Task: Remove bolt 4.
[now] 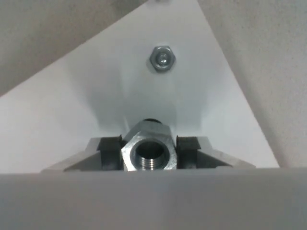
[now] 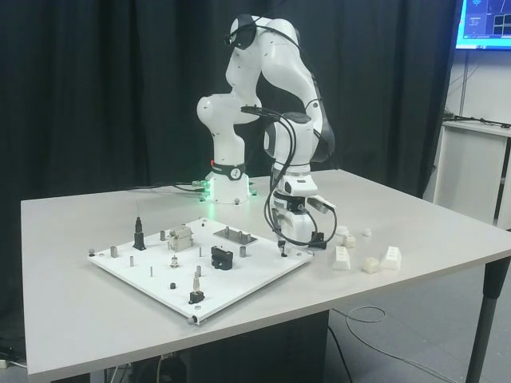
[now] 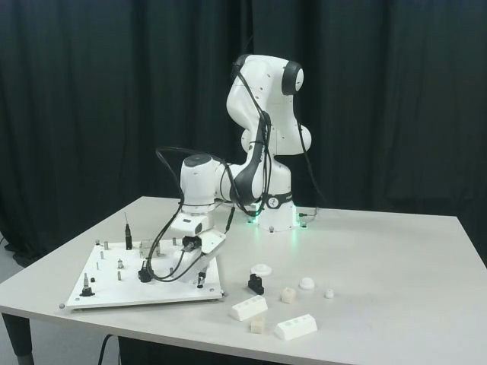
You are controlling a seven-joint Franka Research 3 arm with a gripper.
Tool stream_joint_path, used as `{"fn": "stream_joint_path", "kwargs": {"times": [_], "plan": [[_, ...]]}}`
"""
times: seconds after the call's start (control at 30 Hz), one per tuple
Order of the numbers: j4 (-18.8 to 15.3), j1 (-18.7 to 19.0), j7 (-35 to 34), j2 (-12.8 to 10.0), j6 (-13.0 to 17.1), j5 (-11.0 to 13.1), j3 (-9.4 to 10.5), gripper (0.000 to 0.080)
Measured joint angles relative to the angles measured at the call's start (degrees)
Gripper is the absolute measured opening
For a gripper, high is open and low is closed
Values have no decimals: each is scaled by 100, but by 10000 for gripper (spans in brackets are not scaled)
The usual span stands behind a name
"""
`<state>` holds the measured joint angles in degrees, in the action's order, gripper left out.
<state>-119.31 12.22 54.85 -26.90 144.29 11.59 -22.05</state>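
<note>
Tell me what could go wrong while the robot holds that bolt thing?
The gripper is shut on a hex piece near a corner of the white board, gripping only two of its flat sides.

1. The piece could slip out and roll off the board onto the grey table.
2. A tilted pull might jam its thread.
3. A second bolt sits close by, so a sideways swing might knock it.
</note>
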Motion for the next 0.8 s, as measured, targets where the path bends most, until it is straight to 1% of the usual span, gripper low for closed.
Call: {"fn": "stream_joint_path", "kwargs": {"times": [0.47, 0.8], "plan": [[2, 0, 540, -2, 2, -7, 0, 236], [2, 0, 596, -2, 2, -7, 0, 236]]}}
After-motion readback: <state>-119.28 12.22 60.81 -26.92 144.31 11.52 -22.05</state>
